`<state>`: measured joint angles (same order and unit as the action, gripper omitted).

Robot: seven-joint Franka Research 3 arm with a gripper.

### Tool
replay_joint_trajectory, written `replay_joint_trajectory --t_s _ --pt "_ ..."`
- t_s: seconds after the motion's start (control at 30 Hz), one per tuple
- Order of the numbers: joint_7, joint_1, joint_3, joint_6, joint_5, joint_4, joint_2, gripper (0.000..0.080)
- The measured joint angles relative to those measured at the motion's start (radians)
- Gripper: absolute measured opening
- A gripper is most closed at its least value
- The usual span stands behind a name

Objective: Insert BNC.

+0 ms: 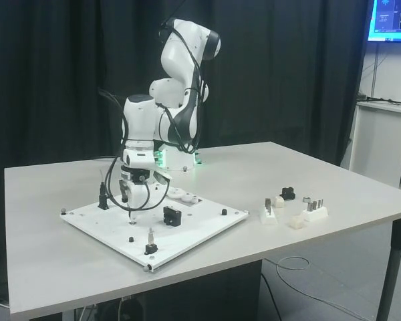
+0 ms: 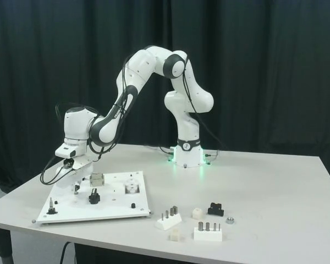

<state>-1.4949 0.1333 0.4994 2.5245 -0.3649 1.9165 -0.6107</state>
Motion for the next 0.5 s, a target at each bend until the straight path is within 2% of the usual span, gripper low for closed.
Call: replay_joint_trajectory --t_s 0.5 --pt "-0.114 0.0 0.0 0.0 0.0 0.0 0.0 0.0121"
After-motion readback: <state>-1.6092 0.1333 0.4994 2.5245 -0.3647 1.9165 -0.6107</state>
